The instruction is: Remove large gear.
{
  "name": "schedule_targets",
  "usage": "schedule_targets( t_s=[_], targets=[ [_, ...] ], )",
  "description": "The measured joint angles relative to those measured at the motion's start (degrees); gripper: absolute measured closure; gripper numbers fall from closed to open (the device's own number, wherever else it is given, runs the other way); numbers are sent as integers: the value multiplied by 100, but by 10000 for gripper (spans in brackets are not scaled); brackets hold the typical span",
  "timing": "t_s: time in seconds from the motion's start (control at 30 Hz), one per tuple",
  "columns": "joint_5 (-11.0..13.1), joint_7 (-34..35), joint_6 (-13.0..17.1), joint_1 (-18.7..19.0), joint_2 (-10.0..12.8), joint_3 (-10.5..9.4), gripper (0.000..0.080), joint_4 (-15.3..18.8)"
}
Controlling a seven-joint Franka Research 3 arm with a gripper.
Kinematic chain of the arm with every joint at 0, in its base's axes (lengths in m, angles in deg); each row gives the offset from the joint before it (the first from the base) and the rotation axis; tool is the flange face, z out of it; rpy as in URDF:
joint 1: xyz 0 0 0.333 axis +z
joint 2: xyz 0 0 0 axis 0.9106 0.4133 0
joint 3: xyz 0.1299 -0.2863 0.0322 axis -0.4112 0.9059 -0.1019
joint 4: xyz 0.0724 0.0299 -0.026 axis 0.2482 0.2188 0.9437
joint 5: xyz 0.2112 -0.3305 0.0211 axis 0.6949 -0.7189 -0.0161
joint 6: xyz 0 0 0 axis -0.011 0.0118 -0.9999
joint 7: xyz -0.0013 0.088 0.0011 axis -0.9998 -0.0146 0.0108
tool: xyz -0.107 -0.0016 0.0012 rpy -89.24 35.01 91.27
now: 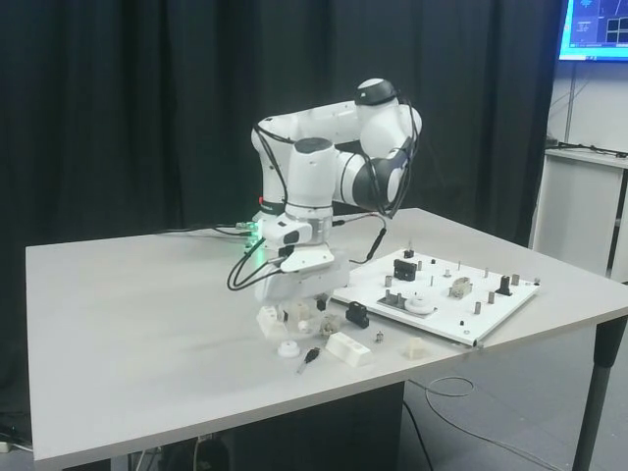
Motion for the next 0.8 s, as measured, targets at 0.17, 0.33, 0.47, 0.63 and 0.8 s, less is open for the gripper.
schedule_targets(
  t_s=[0.17,0.33,0.47,0.63,0.8],
  targets=[
    [-95,41,-158,19,-3,158,14,-79],
    [-147,103,-285,19,-4,264,3,-172],
    [-187,145,-364,18,-5,313,3,-230],
    [-220,210,-397,17,-5,336,3,-284],
    [-248,245,-404,17,-5,344,3,-313]
  ],
)
